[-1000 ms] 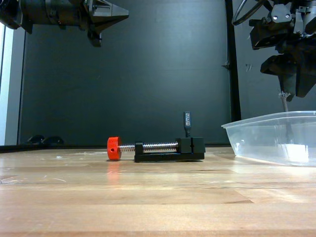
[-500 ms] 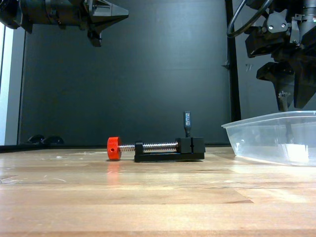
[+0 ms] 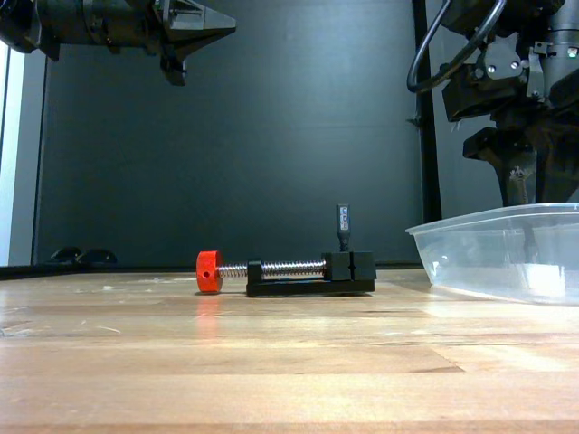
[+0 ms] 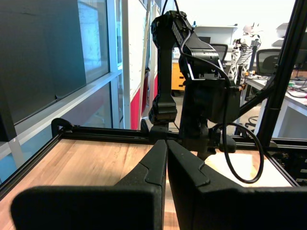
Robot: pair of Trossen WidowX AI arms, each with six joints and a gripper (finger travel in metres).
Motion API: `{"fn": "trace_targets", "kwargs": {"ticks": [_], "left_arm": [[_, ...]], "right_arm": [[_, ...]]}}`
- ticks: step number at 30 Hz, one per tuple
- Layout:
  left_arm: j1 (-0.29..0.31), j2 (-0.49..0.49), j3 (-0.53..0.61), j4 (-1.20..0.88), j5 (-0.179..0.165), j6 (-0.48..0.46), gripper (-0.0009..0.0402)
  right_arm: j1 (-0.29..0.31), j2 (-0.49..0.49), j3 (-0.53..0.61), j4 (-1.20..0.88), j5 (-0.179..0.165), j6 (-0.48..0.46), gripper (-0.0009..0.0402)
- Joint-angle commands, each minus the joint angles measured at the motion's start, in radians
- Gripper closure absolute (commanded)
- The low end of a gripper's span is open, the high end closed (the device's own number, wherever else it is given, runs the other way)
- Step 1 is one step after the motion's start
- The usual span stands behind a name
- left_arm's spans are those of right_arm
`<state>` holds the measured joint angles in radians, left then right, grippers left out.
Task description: Pick the usb-c connector and install on the hub
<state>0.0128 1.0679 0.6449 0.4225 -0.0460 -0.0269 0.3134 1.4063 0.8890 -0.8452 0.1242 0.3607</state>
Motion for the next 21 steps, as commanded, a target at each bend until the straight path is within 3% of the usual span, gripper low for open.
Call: {"fn": "trace_targets", "kwargs": {"ticks": [1,15,21], "left_arm": [[0.000,0.000,0.000,0.000,0.000,0.000,0.0393],[0.000,0.000,0.000,0.000,0.000,0.000,0.0393],[0.000,0.000,0.000,0.000,0.000,0.000,0.0393]], "right_arm": [[0.001,0.019,-0.003,0.012,0.000,-0.006,0.0201],[0.008,0.043,-0.059,0.092,-0.003,-0.010,0.0202],[0.010,0.043,-0.062,0.105,0.000,-0.023,0.0224]]}}
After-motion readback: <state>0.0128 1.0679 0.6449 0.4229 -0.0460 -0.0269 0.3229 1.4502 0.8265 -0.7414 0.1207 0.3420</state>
